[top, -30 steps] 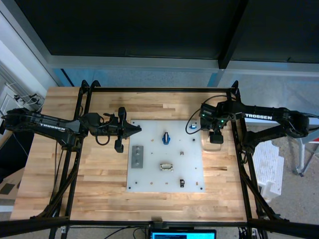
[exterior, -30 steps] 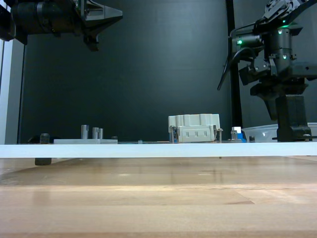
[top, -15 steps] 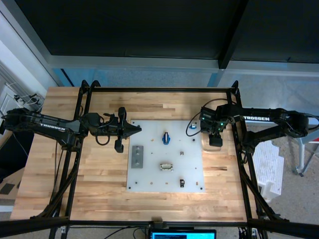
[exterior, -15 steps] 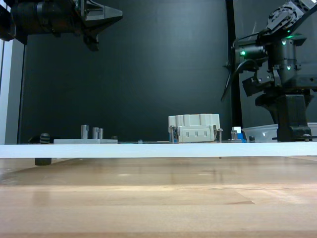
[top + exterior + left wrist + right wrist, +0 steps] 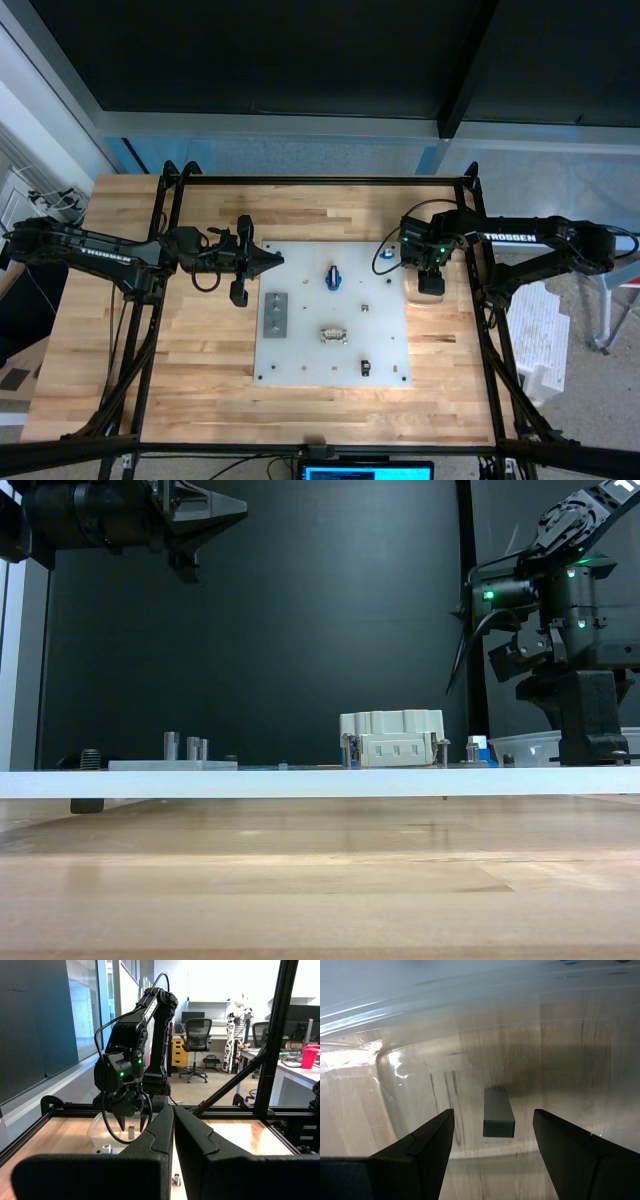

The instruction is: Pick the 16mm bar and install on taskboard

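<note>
Wooden tabletop (image 5: 200, 380) carries the white taskboard (image 5: 300, 365) at its centre.

Left arm (image 5: 90, 250) reaches in from 9 o'clock. The left gripper (image 5: 268, 259) hangs over the board's 10 o'clock corner. In the low view it sits high above the plate. Its fingers are pressed together, with only a hairline seam between them in the left wrist view. It carries nothing.

Right arm (image 5: 540, 240) reaches in from 3 o'clock. The right gripper (image 5: 430, 283) points down, just off the board's edge at about 2 o'clock. In the low view its fingertips are down at the level of the clear plastic bin (image 5: 520, 748).

The bin rests on the tabletop just beside the board's 2 o'clock edge, under the right gripper.

On the board:
- the grey two-hole block (image 5: 274, 315) at 9 o'clock
- the pale connector (image 5: 334, 336) just toward 6 o'clock from centre
- the blue piece (image 5: 333, 278) at 12 o'clock

The 16mm bar (image 5: 498, 1110) is inside the bin, on its floor, off the taskboard. In the right wrist view the right gripper's fingers (image 5: 425, 1142) are spread wide, one on each side of the bar, and neither touches it. Whether the bar stands or lies cannot be told.
</note>
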Motion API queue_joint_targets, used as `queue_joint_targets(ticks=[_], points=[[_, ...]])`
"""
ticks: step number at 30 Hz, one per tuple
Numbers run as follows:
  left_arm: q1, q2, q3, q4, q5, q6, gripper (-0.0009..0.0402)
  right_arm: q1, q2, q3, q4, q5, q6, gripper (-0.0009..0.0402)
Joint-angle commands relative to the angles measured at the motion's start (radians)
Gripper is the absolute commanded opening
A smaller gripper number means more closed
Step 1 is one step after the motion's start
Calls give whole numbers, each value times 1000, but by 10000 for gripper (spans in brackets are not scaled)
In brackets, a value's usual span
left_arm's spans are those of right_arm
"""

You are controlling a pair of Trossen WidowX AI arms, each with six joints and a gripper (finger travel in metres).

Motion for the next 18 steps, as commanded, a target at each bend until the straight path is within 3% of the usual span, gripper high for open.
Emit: queue_joint_targets(ticks=[1, 18], points=[[0, 0, 0, 0, 0, 0, 0, 0, 2, 0, 2, 1, 0, 215], [0, 0, 0, 0, 0, 0, 0, -2, 2, 0, 2, 1, 0, 89]])
